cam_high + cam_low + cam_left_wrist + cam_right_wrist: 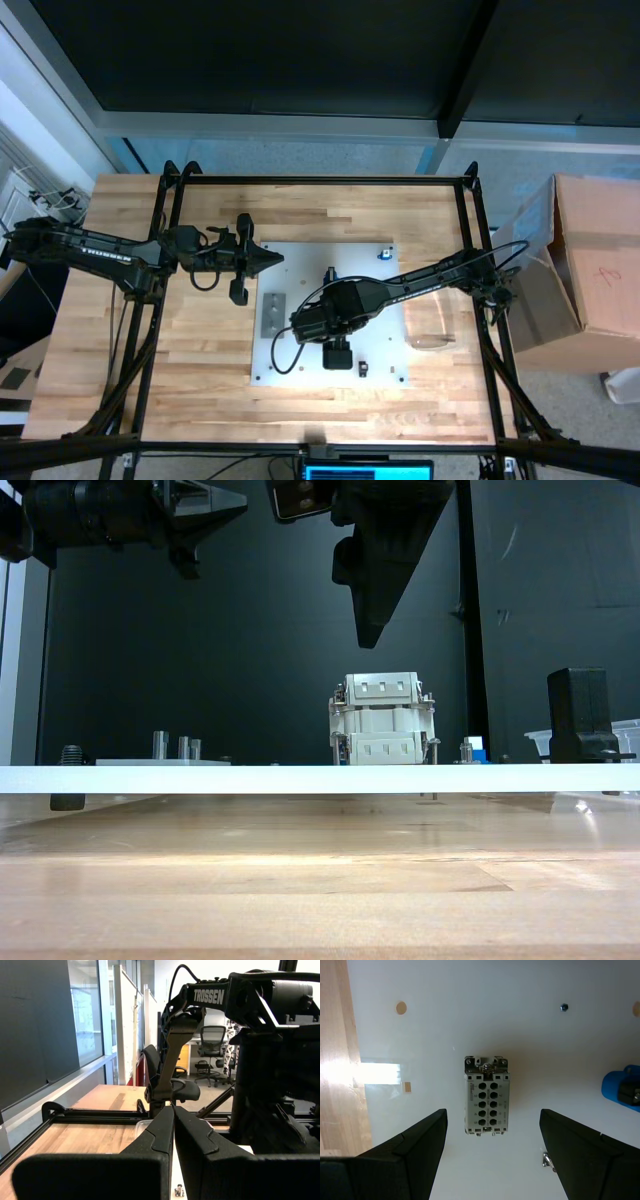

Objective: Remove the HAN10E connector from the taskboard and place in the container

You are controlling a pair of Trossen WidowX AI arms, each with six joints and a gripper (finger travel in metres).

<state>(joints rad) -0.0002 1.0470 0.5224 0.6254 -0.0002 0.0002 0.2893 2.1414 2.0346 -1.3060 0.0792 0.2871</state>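
Hovering open above the seated HAN10E connector [486, 1096], right hand [368, 630]; closed left hand [173, 1110], TROSSEN-armed, hangs leftward.

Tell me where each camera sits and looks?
High: above near edge, looking down on taskboard; left arm, right arm show.
Low: table height, level toward seated HAN10E connector; arms overhead.
Left wrist: left gripper, jaws shut, by taskboard's left edge, faces right arm.
Right wrist: right gripper, jaws open, straight above connector.
Shared: connector, low and right wrist.
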